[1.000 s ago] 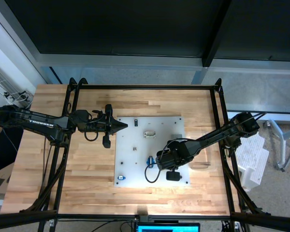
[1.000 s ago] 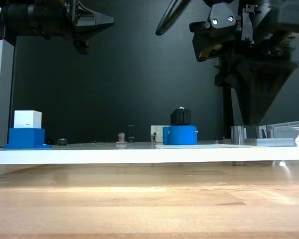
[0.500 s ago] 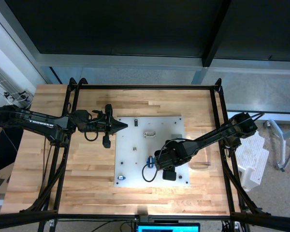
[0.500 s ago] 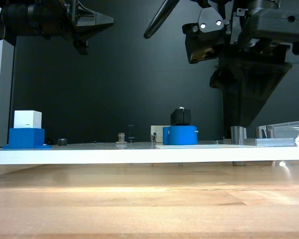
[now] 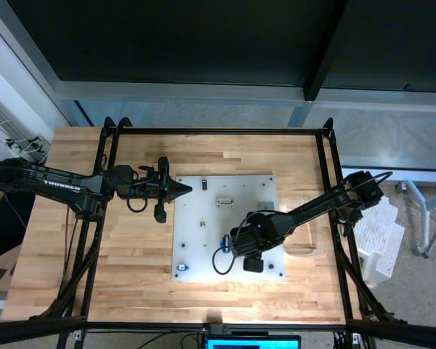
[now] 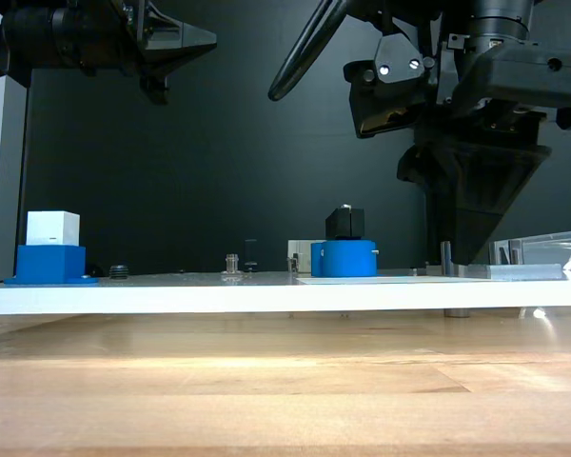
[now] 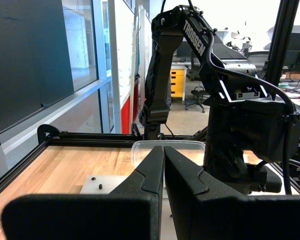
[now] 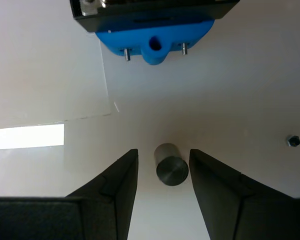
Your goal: Remove the 16mm cylinder and place in the container
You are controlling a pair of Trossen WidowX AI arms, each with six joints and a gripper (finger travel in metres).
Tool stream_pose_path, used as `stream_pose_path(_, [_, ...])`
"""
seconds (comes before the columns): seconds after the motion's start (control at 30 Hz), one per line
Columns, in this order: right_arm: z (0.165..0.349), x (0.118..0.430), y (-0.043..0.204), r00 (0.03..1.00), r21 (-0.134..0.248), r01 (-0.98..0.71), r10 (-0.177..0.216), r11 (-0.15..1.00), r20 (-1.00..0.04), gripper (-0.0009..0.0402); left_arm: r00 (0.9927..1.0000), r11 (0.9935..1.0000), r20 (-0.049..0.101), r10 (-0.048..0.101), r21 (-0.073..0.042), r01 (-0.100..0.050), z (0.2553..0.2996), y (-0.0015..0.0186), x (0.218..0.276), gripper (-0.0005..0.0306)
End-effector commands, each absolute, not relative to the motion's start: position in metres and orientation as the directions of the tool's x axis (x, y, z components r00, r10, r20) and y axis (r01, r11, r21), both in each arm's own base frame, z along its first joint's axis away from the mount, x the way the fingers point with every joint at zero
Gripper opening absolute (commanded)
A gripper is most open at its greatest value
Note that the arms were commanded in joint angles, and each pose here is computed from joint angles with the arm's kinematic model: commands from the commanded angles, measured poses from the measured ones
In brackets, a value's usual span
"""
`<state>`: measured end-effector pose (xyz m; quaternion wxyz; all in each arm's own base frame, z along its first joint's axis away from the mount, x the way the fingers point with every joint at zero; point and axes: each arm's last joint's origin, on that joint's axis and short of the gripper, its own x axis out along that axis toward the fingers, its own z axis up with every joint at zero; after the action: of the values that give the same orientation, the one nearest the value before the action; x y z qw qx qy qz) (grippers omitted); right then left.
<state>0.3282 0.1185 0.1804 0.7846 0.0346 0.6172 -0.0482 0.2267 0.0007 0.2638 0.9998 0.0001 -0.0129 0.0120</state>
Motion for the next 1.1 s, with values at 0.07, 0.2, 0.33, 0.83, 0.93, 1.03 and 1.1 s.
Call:
stream_pose_path(0.07, [0.180, 0.328, 0.118, 0.234, -0.007, 0.113, -0.033, 0.994, -0.972, 0.0122, 0.99936, 0.99970, 0.026, 0.024, 0.000, -0.024, 0.2639, 0.0007, 0.2268, 0.0000])
stream_pose_path(0.2, [0.180, 0.328, 0.118, 0.236, -0.006, 0.113, -0.033, 0.994, -0.971, 0.0102, 0.99936, 0.99970, 0.026, 0.024, 0.000, -0.024, 0.2639, 0.0007, 0.2268, 0.0000])
stream_pose_path(0.33, [0.180, 0.329, 0.118, 0.236, -0.005, 0.115, -0.032, 0.993, -0.971, 0.0070, 0.99936, 0.99970, 0.026, 0.024, 0.000, -0.024, 0.2639, 0.0007, 0.2268, 0.0000])
stream_pose_path(0.83, [0.198, 0.324, 0.114, 0.277, 0.021, 0.111, -0.010, 0.994, -0.961, 0.0008, 0.99936, 0.99970, 0.026, 0.024, 0.000, -0.024, 0.2639, 0.0007, 0.2268, 0.0000])
stream_pose_path(0.93, [0.209, 0.320, 0.111, 0.292, 0.028, 0.111, -0.006, 0.993, -0.956, 0.0003, 0.99938, 0.99971, 0.026, 0.024, 0.000, -0.024, 0.2639, 0.0007, 0.2268, 0.0000])
stream_pose_path(1.03, [0.223, 0.315, 0.108, 0.309, 0.033, 0.109, -0.002, 0.994, -0.951, -0.0001, 0.99937, 0.99971, 0.026, 0.024, 0.000, -0.024, 0.2639, 0.0007, 0.2268, 0.0000])
stream_pose_path(1.1, [0.234, 0.313, 0.105, 0.322, 0.038, 0.113, 0.000, 0.993, -0.947, 0.0001, 0.99936, 0.99970, 0.026, 0.024, 0.000, -0.024, 0.2639, 0.0007, 0.2268, 0.0000])
